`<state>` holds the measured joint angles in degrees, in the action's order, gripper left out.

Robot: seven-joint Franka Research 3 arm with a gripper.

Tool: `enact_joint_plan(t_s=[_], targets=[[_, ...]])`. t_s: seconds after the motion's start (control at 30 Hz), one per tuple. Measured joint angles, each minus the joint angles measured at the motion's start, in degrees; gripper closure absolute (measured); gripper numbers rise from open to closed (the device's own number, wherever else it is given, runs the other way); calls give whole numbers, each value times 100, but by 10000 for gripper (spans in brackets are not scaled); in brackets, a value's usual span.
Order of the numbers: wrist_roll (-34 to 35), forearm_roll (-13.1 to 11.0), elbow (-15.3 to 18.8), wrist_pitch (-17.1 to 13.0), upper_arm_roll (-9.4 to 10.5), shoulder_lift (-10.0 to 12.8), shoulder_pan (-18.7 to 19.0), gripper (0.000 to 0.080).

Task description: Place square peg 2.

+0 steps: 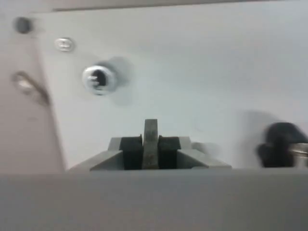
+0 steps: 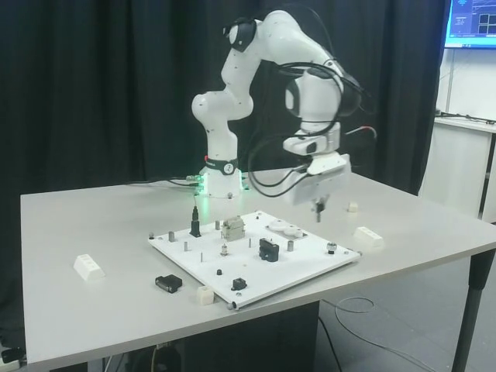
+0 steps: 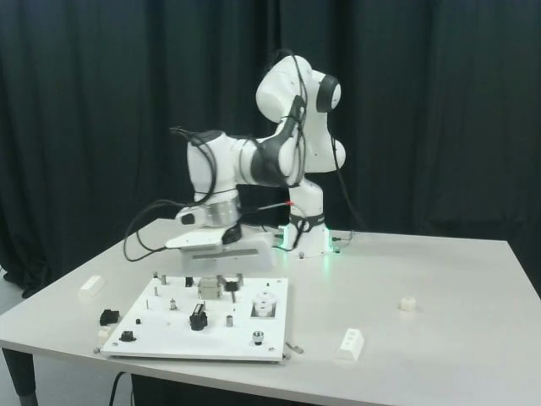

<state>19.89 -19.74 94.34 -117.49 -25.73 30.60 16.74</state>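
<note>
My gripper (image 1: 150, 153) is shut on a thin grey square peg (image 1: 150, 137), which sticks out upright between the black pads (image 1: 131, 153). In the first room view the gripper (image 2: 318, 204) hangs above the far right part of the white board (image 2: 302, 271), the peg (image 2: 318, 211) pointing down and clear of the surface. The second room view shows the gripper (image 3: 226, 283) low over the board (image 3: 169, 348), behind its middle. In the wrist view, a round metal socket (image 1: 98, 79) lies on the board (image 1: 202, 72) ahead of the peg.
The board carries a black block (image 2: 269, 250), a white round part (image 2: 285, 228), a tall black post (image 2: 194, 224) and several small pins. White blocks (image 2: 89, 267) (image 2: 368, 238) (image 2: 204, 295) and a black piece (image 2: 168, 283) lie on the grey table (image 2: 77, 225).
</note>
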Motion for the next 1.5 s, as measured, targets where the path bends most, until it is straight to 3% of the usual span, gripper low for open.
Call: enact_joint_plan(t_s=[0.77,1.13,1.5], targets=[[1149,175,391,-87,0,-4,1128,738],[1462,177,833,-648,86,-3,1411,738],[1685,177,1260,-1388,363,2,1476,738]])
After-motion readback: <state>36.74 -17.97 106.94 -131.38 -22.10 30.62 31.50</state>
